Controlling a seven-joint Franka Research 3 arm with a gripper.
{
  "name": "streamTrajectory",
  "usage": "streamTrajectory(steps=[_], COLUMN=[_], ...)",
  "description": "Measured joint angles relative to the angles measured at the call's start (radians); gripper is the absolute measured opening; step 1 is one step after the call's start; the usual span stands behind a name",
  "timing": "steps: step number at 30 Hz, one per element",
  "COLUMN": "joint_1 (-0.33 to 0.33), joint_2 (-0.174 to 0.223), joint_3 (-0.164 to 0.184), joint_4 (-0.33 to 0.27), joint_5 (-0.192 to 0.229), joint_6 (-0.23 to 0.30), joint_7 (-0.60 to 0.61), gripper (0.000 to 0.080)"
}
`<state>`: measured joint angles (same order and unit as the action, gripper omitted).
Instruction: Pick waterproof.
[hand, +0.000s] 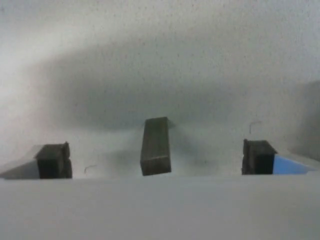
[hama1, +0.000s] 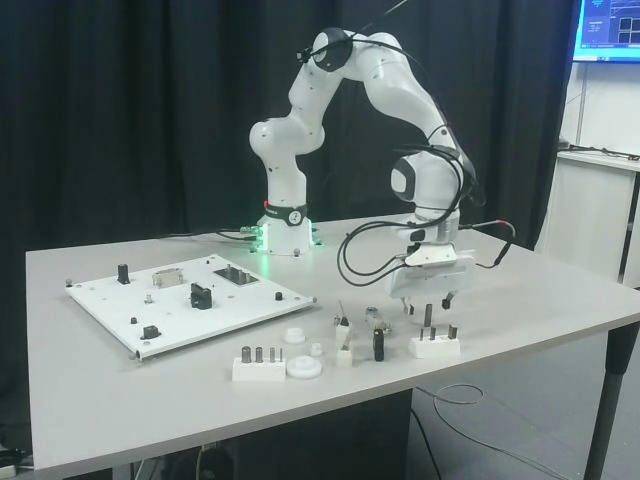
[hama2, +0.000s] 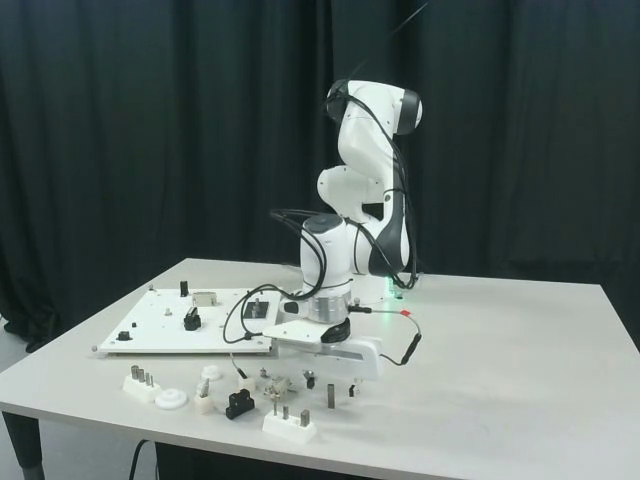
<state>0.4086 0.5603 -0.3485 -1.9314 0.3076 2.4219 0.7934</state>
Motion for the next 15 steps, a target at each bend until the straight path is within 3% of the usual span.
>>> streamTrajectory(steps=[3,4,15], joint_1=[-0.001,-0.002,-0.007], joint_2=[0.000,0.000,0.000], joint_3=[0.000,0.000,0.000], joint_4=[0.006,0.009,0.048], joint_5=[0.000,0.000,0.000], joint_6=[-0.013,-0.020,-0.085], joint_7=[0.003,0.004,0.007], gripper=[0.0561,0.0788,0.0797])
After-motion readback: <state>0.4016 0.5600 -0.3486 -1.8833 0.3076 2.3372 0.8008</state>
